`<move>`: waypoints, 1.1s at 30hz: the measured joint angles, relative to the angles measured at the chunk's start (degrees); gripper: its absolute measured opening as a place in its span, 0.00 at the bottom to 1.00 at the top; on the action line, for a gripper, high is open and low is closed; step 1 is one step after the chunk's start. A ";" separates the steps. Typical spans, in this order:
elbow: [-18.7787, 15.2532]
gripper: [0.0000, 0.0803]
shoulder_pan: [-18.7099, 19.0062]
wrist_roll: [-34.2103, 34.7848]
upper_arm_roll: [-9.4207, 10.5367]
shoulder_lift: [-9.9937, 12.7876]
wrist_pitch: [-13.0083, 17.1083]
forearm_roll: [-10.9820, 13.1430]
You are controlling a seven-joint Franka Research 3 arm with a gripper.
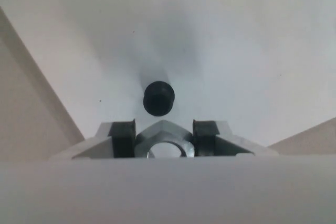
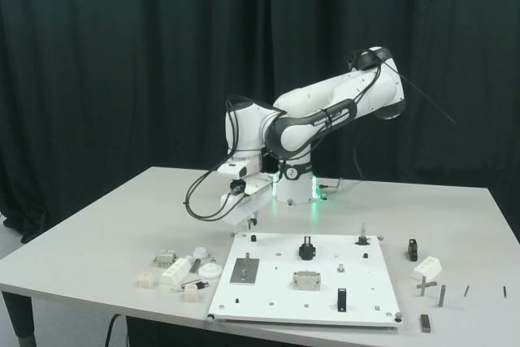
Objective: Place bolt 4.
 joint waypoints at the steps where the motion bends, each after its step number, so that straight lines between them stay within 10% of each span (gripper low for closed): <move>1: 0.02 0.29 -0.04 0.00 -0.02 0.00 -0.04 0.00; 33: 0.69 0.29 -0.78 0.00 -0.49 -0.03 -0.12 -0.22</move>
